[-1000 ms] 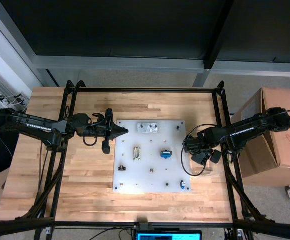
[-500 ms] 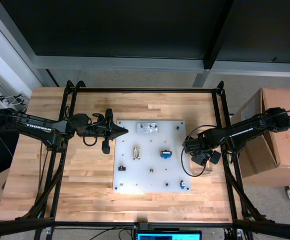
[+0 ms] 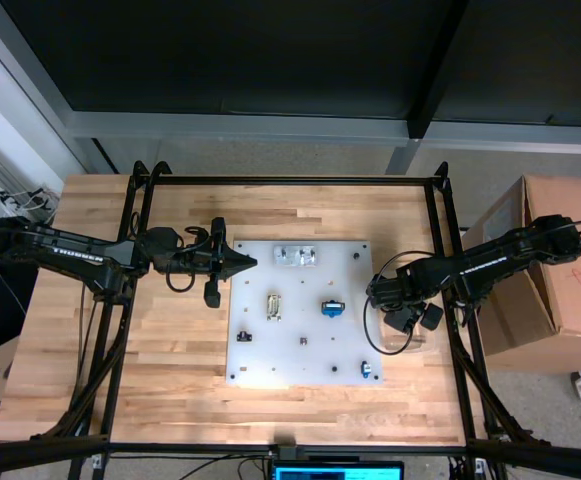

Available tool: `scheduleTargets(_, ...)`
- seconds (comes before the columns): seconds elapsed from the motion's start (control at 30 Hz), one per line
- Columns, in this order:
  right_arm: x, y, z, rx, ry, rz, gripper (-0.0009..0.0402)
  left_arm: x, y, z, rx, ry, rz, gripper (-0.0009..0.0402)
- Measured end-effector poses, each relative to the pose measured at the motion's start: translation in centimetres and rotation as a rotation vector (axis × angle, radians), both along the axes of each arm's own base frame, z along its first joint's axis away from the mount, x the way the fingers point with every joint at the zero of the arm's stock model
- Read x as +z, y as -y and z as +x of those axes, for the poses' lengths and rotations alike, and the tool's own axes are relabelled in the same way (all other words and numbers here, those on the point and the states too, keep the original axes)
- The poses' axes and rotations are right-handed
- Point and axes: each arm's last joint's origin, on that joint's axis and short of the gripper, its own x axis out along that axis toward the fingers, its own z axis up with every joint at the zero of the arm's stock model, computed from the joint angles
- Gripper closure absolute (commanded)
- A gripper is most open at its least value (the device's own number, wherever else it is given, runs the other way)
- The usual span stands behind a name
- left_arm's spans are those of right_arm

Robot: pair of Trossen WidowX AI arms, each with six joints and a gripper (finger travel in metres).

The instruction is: Pick the M12 nut and place it on its threads and fasten

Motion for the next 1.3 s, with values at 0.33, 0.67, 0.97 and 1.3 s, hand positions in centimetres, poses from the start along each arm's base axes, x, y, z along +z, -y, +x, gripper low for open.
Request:
scheduleTargets(0.33,0.0,0.0,0.0,0.001,0.000,-0.007,0.0301,0.0,0.0,0.0,0.000,0.000,0.000,0.0393)
scheduleTargets(0.67,0.1,0.0,0.0,0.002,0.002,-0.009,0.0368,0.0,0.0,0.0,0.000,0.000,0.000,0.0393)
scheduleTargets(0.97,2.5,-0.3,1.1,0.008,0.009,-0.008,0.0390,0.0,0.0,0.0,0.000,0.000,0.000,0.0393)
scheduleTargets(1.3,6.0,-2.5,3.1,0.261,0.064,-0.011,0.0385,0.0,0.0,0.0,0.000,0.000,0.000,0.0393)
